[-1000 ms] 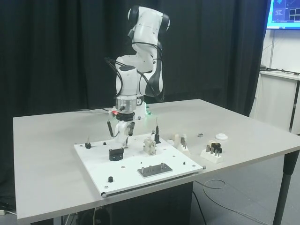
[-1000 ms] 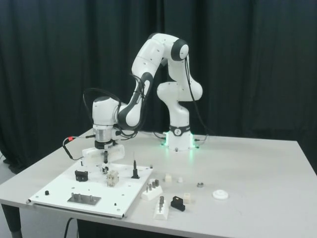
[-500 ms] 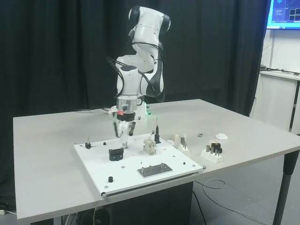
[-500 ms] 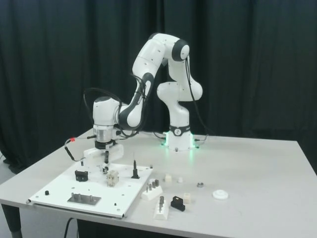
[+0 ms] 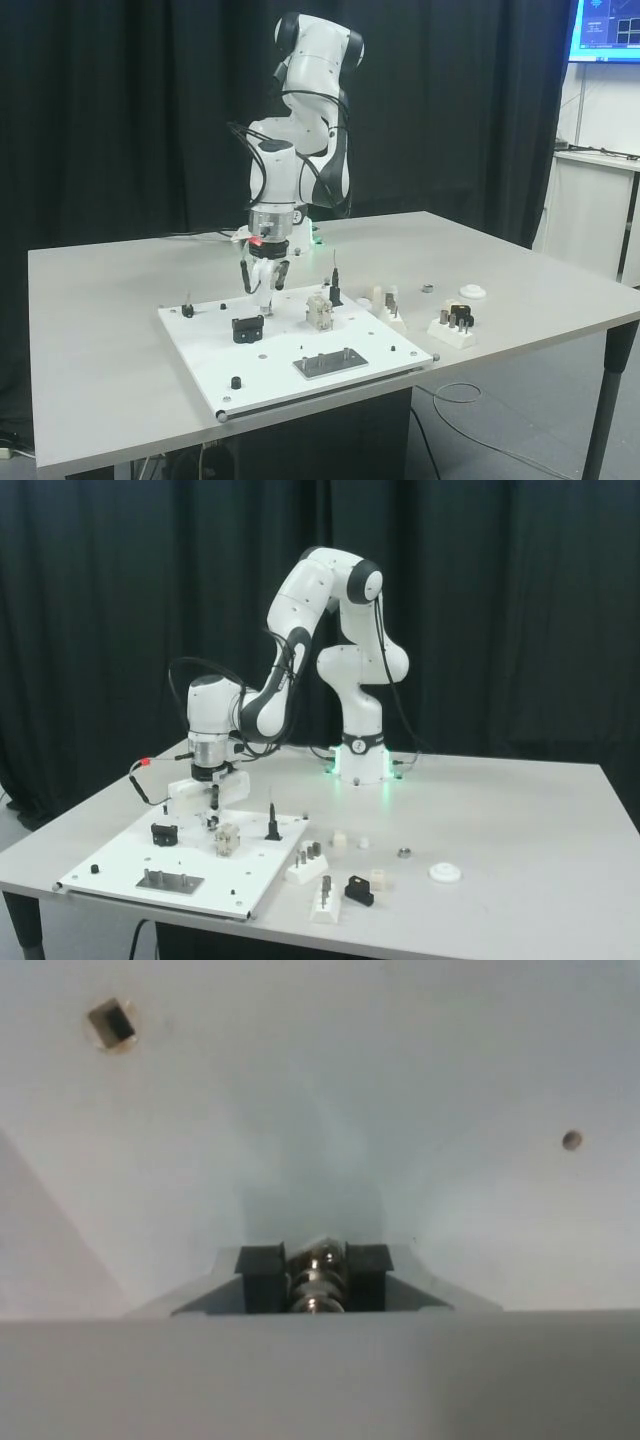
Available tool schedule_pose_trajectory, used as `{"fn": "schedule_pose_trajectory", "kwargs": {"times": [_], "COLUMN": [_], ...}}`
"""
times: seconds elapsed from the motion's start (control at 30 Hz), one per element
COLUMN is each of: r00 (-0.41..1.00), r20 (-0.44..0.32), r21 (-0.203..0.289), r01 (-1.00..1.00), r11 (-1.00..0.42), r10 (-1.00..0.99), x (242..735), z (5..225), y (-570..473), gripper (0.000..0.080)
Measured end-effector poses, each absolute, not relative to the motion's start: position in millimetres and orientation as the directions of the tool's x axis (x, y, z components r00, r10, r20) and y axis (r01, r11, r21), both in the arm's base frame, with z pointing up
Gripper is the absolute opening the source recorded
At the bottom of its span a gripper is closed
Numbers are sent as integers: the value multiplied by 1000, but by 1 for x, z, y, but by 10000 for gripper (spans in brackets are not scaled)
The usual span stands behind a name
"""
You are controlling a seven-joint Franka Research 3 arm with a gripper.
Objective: Insert BNC.
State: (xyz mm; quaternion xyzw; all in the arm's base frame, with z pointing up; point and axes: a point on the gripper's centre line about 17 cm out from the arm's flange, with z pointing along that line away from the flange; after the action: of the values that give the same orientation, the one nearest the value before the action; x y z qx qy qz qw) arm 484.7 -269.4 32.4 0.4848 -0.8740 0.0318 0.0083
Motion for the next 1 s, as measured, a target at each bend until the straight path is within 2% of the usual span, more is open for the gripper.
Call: {"fn": "schedule_pose_trajectory", "kwargs": {"times": [0.67, 1.0], "r00": [-608, -720], "r20": [25, -37], "r21": [-36, -23], "r01": [-794, -692], "r11": [607, 721], "r10": [-793, -693], "x": [484, 484], "z": [32, 32], "y": [-268, -266], "gripper": [124, 124]}}
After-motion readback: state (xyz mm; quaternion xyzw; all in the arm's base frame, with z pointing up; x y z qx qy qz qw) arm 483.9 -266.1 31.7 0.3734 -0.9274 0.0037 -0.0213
